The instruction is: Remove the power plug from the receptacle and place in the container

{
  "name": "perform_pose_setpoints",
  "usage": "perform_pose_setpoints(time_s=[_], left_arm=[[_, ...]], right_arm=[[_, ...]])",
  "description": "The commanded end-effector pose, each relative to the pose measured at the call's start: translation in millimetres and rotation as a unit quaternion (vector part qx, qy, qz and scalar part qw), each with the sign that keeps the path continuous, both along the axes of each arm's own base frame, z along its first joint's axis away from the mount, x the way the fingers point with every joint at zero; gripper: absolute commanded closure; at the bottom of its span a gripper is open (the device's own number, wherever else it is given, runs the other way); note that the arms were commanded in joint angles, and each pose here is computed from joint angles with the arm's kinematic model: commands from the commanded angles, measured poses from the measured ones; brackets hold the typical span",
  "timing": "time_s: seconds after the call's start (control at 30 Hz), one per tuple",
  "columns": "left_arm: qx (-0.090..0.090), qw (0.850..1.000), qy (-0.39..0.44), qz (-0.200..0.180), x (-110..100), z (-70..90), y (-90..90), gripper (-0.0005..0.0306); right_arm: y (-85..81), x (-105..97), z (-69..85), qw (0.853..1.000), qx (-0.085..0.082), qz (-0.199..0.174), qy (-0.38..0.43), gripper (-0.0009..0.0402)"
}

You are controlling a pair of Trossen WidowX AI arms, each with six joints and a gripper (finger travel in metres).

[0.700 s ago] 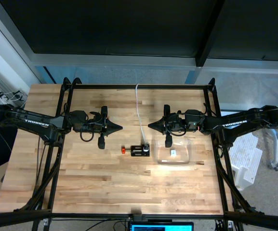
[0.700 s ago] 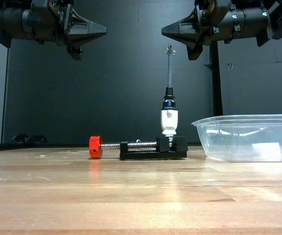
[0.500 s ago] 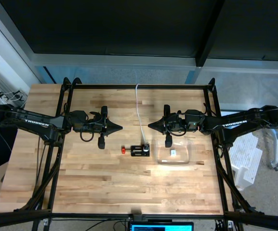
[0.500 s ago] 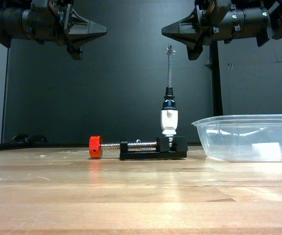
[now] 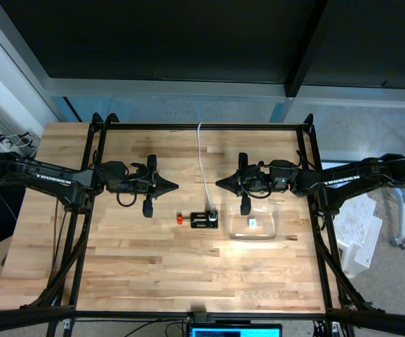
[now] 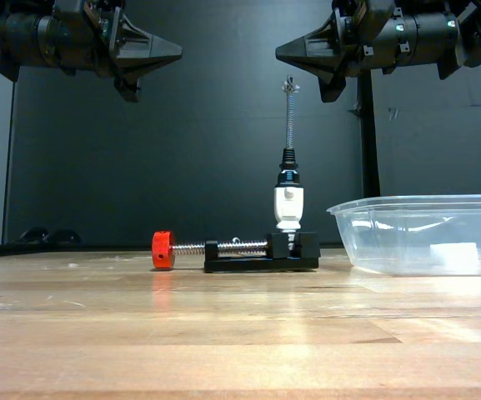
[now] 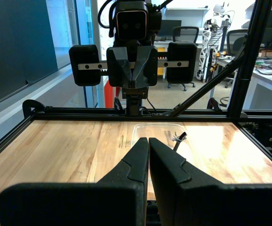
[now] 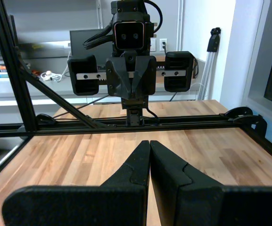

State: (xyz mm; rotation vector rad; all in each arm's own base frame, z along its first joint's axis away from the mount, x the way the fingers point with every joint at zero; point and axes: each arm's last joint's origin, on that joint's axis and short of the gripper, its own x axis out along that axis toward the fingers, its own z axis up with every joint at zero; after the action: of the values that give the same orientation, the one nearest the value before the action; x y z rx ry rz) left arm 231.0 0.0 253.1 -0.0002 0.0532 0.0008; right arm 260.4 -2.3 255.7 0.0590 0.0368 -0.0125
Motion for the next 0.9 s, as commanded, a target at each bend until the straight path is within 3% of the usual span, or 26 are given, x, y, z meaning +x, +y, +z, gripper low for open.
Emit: perform_pose_setpoints(time_s=[0.03, 0.37, 0.73, 0.9], left_arm=[[0.0, 1.0, 0.0, 0.0, 0.1, 0.0, 0.1, 0.03], [0.0, 1.0, 0.0, 0.0, 0.1, 0.0, 0.1, 0.03], [0.0, 1.0, 0.0, 0.0, 0.1, 0.0, 0.1, 0.03], [0.0, 1.0, 0.0, 0.0, 0.1, 0.0, 0.0, 0.03]], right_arm=[[0.4, 2.7, 2.5, 0.999, 0.011, 0.002, 0.039, 0.0393], [6.3, 3.1, 17.2, 0.971, 0.003, 0.013, 0.238, 0.0393], [24.8, 6.3, 22.1, 0.908, -0.01, 0.04, 0.417, 0.0393], [29.4, 16.7, 22.7, 0.879, -0.012, 0.033, 0.476, 0.0381]])
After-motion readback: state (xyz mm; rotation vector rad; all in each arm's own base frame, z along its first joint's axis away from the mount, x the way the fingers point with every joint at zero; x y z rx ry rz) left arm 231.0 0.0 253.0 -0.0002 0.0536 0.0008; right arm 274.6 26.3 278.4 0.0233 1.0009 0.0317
